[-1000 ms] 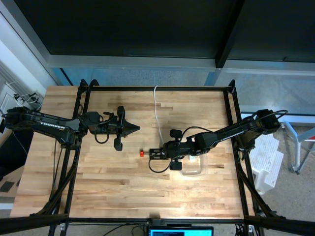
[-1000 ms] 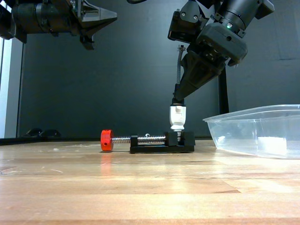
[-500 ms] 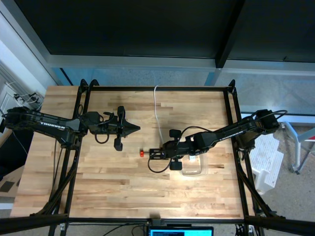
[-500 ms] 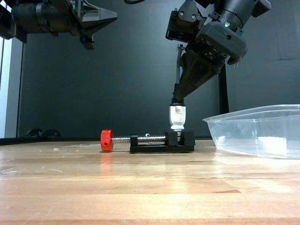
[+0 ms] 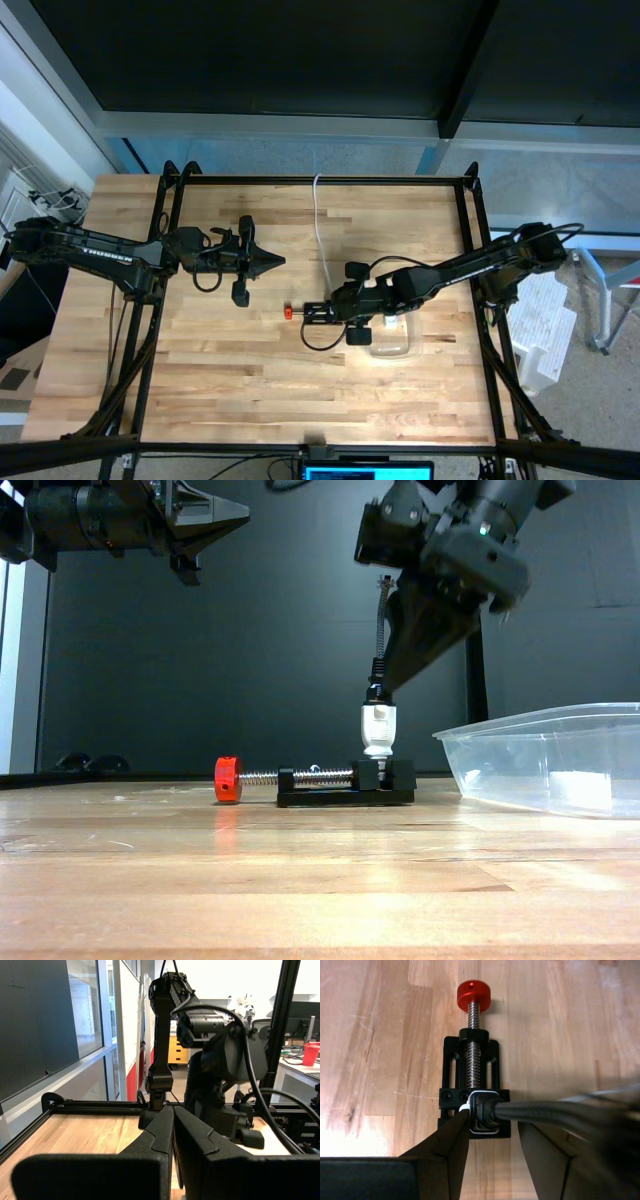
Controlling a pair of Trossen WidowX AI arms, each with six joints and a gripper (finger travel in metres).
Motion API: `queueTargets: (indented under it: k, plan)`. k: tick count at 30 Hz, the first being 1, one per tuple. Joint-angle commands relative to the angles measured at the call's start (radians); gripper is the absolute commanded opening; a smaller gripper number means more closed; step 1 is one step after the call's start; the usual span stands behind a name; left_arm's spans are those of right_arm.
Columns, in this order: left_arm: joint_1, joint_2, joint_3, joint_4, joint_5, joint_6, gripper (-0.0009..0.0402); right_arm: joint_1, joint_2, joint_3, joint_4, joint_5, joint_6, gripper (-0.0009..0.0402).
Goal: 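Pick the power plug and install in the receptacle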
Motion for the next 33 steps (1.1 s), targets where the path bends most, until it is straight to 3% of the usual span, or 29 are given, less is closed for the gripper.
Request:
queueTargets:
  k: [1, 7, 16, 19, 24, 27, 33]
  plan:
    - [0.000, 0.000, 0.000, 0.000, 0.000, 0.000, 0.0000, 0.002, -0.045, 0.007, -0.016, 0.005, 0.010, 0.0151]
    - [0.000, 0.000, 0.000, 0.000, 0.000, 0.000, 0.0000, 0.002, -0.137, 0.005, -0.083, -0.004, 0.011, 0.0150]
    - [0.000, 0.000, 0.000, 0.000, 0.000, 0.000, 0.0000, 0.002, -0.180, -0.008, -0.115, -0.004, 0.011, 0.0114]
    - [0.000, 0.000, 0.000, 0.000, 0.000, 0.000, 0.0000, 0.001, -0.215, -0.028, -0.069, -0.004, 0.011, 0.0084]
    - [0.000, 0.000, 0.000, 0.000, 0.000, 0.000, 0.0000, -0.010, -0.325, -0.089, 0.034, -0.003, -0.018, -0.0006]
    - [0.000, 0.000, 0.000, 0.000, 0.000, 0.000, 0.0000, -0.011, -0.374, -0.108, 0.051, 0.039, -0.021, 0.0010]
    - [0.000, 0.000, 0.000, 0.000, 0.000, 0.000, 0.0000, -0.037, -0.443, -0.125, 0.103, 0.018, -0.055, 0.0002]
